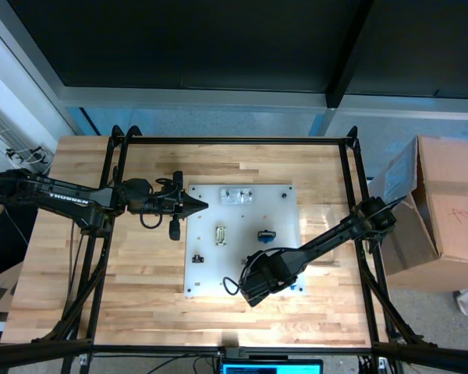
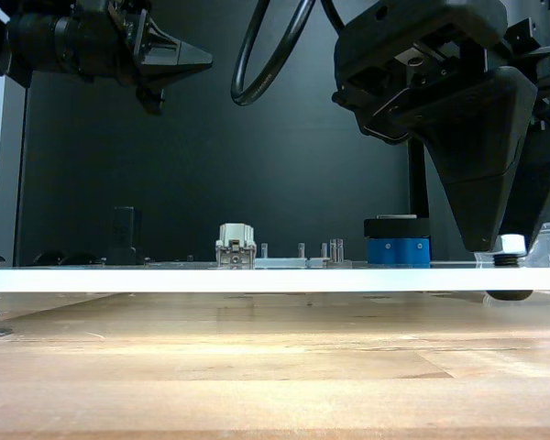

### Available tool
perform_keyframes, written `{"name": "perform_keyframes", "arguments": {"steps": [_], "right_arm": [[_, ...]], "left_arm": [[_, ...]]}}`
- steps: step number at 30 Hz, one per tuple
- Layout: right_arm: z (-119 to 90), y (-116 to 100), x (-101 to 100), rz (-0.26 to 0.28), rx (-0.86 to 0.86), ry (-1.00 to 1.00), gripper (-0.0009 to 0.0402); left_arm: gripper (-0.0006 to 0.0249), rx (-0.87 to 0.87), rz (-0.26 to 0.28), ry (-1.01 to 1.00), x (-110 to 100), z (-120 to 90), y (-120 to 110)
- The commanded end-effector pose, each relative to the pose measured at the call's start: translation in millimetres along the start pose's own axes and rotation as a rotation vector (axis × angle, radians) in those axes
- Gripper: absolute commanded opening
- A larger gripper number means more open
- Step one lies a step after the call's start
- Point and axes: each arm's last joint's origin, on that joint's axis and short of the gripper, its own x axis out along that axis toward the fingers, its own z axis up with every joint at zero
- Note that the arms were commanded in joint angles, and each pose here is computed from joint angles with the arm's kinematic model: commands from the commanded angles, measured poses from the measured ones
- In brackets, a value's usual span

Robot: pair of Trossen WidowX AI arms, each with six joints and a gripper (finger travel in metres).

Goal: Unfasten the M12 nut and place it in the container

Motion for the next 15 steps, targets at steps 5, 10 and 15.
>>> {"name": "perform_keyframes", "arguments": {"steps": [5, 10, 15], "right_arm": [[-0.1, -0.9, 0.0, -0.01, -0.023, 0.0, 0.0053], [-0.1, -0.8, 0.0, -0.009, -0.125, 0.003, -0.0003], [-0.9, -0.8, -0.5, 0.001, -0.383, 0.029, 0.0011]], "left_arm": [[0.0, 0.0, 0.0, 0.0, 0.1, 0.1, 0.1], [0.0, 0.0, 0.0, 0.0, 0.1, 0.1, 0.0], [0.0, 0.0, 0.0, 0.0, 0.1, 0.1, 0.1]]}}
